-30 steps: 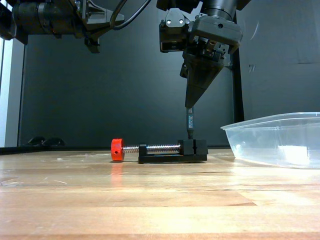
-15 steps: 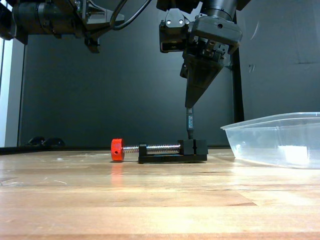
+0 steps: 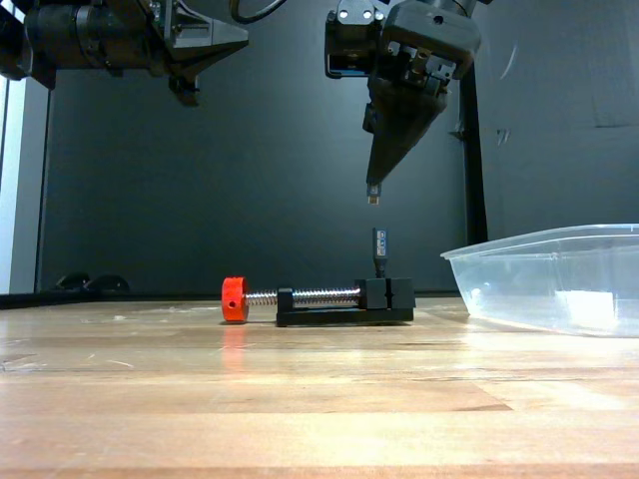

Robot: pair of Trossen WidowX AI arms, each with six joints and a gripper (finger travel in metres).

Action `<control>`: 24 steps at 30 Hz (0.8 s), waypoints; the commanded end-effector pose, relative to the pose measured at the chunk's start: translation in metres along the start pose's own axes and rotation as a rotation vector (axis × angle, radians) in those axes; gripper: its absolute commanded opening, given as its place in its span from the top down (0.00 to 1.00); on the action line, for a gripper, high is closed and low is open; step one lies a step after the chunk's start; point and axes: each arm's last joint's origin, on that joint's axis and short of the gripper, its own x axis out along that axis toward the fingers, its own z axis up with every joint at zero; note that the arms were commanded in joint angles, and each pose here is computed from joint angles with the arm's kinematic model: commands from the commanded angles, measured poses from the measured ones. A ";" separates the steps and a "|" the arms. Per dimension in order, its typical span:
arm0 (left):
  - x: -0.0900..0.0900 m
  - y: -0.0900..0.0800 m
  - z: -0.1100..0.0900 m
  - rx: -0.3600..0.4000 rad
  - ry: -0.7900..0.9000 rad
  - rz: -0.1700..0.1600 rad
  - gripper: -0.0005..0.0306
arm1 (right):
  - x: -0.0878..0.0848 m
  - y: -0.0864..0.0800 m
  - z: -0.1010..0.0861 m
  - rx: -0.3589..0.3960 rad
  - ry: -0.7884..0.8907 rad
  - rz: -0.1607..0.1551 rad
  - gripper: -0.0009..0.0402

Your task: Remove the USB-C connector from taskboard and place in the container

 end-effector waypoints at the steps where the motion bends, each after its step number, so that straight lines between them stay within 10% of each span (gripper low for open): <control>1: 0.000 0.000 0.000 0.000 0.000 0.000 0.98 | -0.001 0.001 0.000 -0.003 0.015 0.006 0.98; 24: 0.000 0.000 0.000 0.000 0.000 0.000 0.98 | -0.021 0.003 -0.002 -0.015 0.013 0.010 0.98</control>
